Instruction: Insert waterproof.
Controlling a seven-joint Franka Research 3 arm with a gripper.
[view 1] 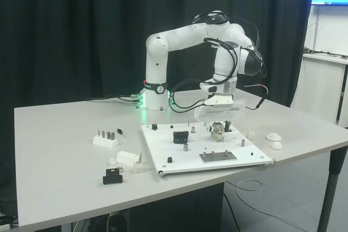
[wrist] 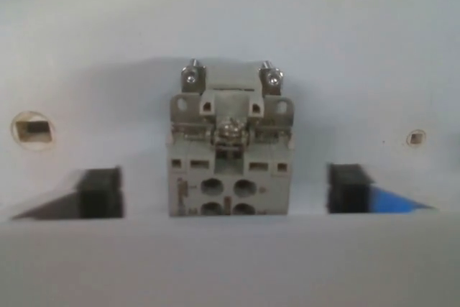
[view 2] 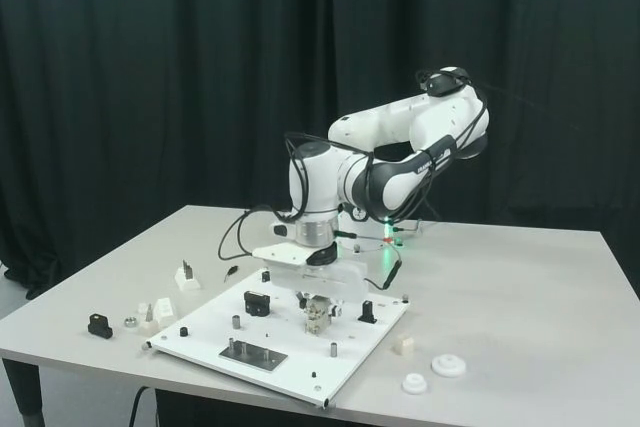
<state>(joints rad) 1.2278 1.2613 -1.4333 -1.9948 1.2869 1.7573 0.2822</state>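
— What sat nearest the wrist camera when we looked?

— We saw the two black fingertips (wrist: 100, 193) of the gripper (wrist: 224, 195) in front, standing well apart with the waterproof connector (wrist: 231, 150) in the wide gap between them. We saw clear space on either side of it, so the jaws were open and held nothing.

— And the bigger picture, starting from the largest thing?

— We took the white board (view 1: 163, 156) as our landmark. It lay on the grey table (view 1: 54, 134), and the white arm (view 1: 179, 36) was bolted to the table behind the board, with a green light at its base. The arm bent forward so that the gripper (view 1: 218, 125) hung over the board, straight above the connector (view 1: 217, 131), which stood upright on the board's surface.

— What else did we note on the board?

— A grey metal plate (view 1: 217, 156) lay on the board nearer the front edge than the connector, and a black block (view 1: 180, 137) stood on the board beside the connector.

— And off the board?

— Two white discs (view 2: 434, 374) lay on the table just beside one edge of the board; a small black part (view 2: 99, 325) lay well apart from the opposite edge.
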